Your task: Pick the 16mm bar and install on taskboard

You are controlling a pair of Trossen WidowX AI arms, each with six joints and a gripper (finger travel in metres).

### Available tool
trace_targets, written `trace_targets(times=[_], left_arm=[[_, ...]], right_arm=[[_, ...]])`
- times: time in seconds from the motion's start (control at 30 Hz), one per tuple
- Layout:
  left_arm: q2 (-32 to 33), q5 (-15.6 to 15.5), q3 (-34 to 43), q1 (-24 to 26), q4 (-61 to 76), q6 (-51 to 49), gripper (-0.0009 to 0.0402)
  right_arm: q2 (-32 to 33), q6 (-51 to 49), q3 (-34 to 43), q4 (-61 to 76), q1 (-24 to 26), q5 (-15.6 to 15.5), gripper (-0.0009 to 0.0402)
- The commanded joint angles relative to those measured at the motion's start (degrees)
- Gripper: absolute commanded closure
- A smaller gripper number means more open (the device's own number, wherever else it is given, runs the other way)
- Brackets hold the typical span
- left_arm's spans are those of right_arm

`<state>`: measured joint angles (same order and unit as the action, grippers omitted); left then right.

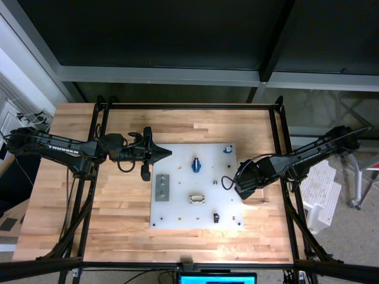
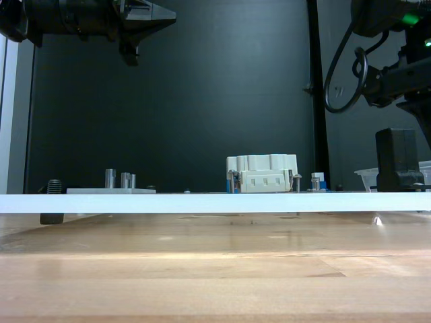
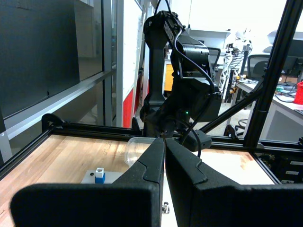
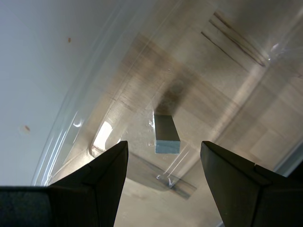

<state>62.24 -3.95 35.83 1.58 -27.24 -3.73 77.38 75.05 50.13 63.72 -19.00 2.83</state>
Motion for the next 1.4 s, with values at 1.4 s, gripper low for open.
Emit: trace_targets(times=[1.4], left_arm=[[0.0,0.0,0.0,0.0,0.0,0.0,0.0393]], right_arm=[[1.1,0.5,-6.1,-7.3,0.0,-0.1,0.0284]])
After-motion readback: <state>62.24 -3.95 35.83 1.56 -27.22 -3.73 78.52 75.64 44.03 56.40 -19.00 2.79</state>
